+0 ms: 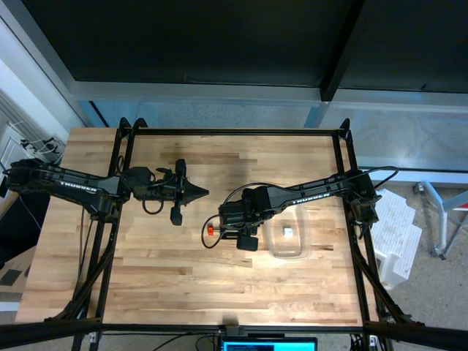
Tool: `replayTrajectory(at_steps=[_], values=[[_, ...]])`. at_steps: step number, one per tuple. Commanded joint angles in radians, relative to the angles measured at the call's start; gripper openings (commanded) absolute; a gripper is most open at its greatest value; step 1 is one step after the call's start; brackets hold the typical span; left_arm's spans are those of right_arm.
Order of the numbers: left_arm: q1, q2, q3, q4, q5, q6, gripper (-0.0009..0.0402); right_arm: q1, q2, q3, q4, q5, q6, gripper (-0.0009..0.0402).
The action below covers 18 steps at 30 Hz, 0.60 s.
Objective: Pick the USB-C connector and install on taskboard
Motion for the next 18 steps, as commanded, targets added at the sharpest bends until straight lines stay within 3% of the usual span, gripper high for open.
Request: replayTrajectory(at_steps=[1, 11, 18], values=[[0.0, 0.0, 0.0, 0.0, 0.0, 0.0, 0.0, 0.002, -0.018, 0.002, -0.005, 0.0, 0.0, 0.0121], [0.0, 0.0, 0.0, 0.0, 0.0, 0.0, 0.0, 0.002, -0.059, 0.002, -0.018, -0.001, -0.025, 0.018], [0.0, 0.0, 0.0, 0.0, 0.0, 0.0, 0.0, 0.002, -0.061, 0.002, -0.02, -0.001, -0.034, 0.0193]])
